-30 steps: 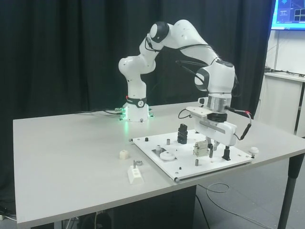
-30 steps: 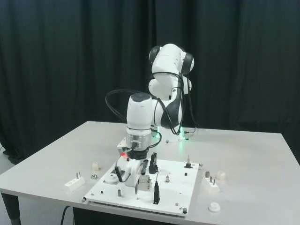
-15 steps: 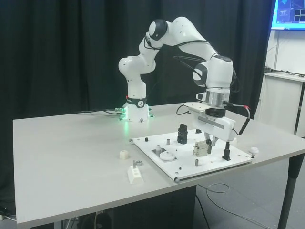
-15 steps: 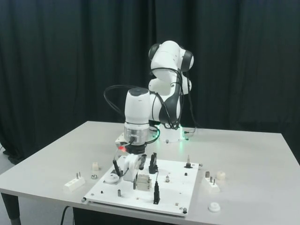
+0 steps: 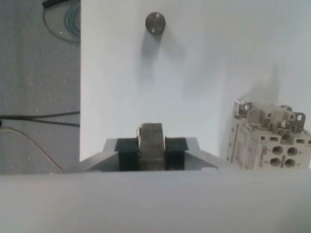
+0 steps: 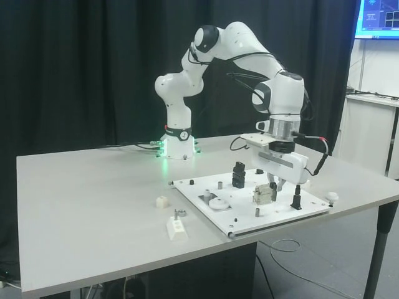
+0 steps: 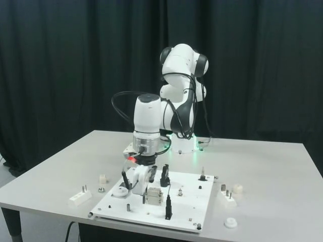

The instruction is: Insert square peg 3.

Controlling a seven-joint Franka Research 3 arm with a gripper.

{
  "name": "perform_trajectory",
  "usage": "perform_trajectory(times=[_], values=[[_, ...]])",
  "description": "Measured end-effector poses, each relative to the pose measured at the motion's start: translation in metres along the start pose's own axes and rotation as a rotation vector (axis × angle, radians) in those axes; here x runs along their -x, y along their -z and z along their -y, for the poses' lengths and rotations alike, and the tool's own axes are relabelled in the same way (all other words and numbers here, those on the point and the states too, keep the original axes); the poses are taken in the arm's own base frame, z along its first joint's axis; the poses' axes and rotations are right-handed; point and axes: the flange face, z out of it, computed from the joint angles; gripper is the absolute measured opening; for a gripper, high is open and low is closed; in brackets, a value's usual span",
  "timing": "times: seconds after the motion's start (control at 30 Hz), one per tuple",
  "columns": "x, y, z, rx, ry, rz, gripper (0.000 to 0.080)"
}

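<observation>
**Square peg clamped in pincer, held above the board**

My pincer (image 5: 151, 154) is clamped on the square peg (image 5: 151, 145): in the wrist view the grey block sits between the two black pads (image 5: 127, 154), one pad pressed to each side, with its end sticking out past them. The peg is off the surface, over a bare stretch of the white board (image 5: 194, 73).

Just beside my pincer, to one side, stands the multi-pin connector block (image 5: 267, 138), upright on the board and apart from the peg. Farther out ahead of the fingertips is a small round metal pin (image 5: 155, 23), well apart from the peg. The board's edge runs close by on the side opposite the connector; past it I see grey floor with cables.

From the first room view, my pincer (image 6: 275, 182) hangs over the near half of the board (image 6: 206, 187), with the connector block (image 6: 262, 194) directly beneath and slightly in front. A black upright part (image 6: 297, 199) stands near, toward the board's corner. The board rests on the grey worktop (image 6: 87, 193).

In the second room view my pincer (image 7: 137, 181) is above the board, the connector (image 7: 153, 194) just beside it.
</observation>
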Motion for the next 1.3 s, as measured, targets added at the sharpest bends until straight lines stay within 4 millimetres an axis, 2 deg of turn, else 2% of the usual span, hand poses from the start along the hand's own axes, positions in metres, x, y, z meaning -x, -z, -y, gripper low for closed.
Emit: perform_trajectory(times=[0.73,1.3], values=[[-0.001,-0.01,0.004,-0.001,-0.018,0.027,0.0109],[-0.002,0.003,0.007,-0.006,-0.019,0.038,0.011]])
